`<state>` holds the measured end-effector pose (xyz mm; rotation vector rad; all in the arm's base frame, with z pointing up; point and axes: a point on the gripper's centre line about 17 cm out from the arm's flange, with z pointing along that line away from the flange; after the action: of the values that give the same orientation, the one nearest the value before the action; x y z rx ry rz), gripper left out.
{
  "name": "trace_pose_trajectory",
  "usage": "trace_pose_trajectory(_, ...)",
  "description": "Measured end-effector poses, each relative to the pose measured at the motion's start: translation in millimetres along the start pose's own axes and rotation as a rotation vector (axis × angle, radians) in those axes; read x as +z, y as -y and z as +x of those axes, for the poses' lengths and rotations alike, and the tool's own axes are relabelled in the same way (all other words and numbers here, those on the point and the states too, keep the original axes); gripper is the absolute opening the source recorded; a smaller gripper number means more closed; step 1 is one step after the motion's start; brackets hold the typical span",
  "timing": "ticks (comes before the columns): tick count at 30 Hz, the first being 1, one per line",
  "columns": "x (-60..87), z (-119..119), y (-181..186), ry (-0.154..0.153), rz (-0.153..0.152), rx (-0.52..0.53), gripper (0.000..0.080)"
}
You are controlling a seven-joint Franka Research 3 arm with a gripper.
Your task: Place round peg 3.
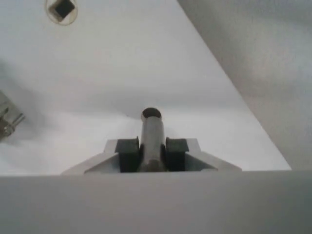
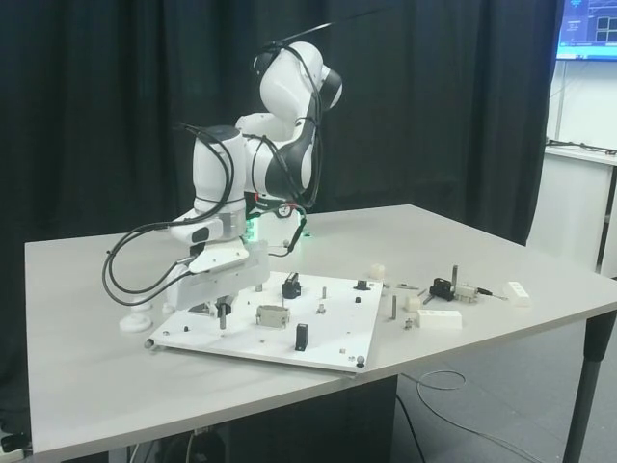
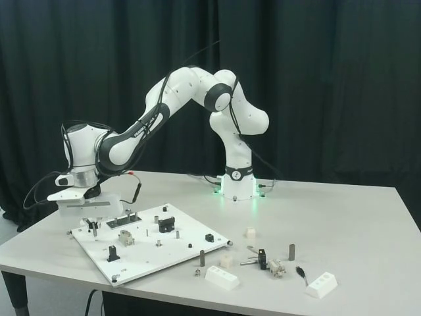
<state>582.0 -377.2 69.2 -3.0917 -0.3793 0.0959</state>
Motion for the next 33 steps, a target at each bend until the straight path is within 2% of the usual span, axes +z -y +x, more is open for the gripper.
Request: trace_pose_trajectory(33,-3.2,-0.8,-1.2,0.006,-0.002,0.009,0.0111)
